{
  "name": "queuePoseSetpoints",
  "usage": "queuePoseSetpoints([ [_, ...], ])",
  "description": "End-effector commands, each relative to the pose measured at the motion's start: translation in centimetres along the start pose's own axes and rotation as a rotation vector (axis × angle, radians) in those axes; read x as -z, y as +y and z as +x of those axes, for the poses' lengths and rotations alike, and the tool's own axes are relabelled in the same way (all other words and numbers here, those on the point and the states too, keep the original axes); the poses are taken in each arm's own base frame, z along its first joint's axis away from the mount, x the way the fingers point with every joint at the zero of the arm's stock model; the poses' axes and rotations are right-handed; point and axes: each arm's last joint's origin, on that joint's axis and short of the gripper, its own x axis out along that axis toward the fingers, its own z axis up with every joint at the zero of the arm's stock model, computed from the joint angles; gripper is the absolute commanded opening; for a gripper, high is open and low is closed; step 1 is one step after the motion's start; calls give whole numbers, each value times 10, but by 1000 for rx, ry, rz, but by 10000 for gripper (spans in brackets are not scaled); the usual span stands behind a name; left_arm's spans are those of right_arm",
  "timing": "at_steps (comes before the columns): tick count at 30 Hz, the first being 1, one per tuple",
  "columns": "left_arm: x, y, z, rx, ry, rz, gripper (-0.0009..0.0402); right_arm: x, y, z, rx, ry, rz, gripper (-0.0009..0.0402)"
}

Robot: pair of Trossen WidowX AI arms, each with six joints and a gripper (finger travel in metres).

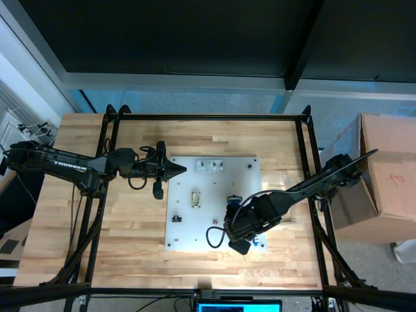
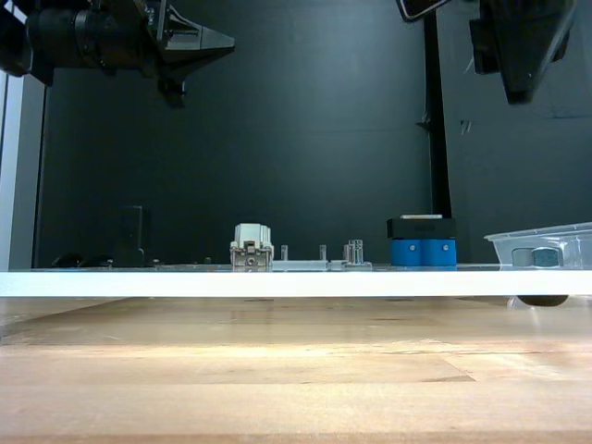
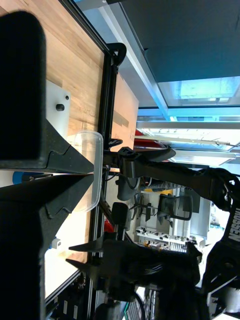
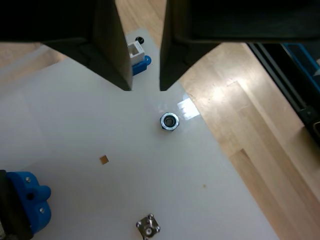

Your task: Unfasten the M12 nut and place it in the container

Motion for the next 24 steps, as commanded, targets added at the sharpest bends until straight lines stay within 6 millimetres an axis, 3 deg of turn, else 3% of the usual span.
queuePoseSetpoints([
  [1, 0, 0, 0, 0, 0, 0, 0, 0, 4, 10, 13, 14, -2, 121],
  [11, 0, 0, 0, 0, 0, 0, 0, -4, 17, 42, 16, 54, 45, 205],
  [24, 0, 0, 0, 0, 0, 0, 0, -9, 27, 72, 26, 26, 113, 191],
])
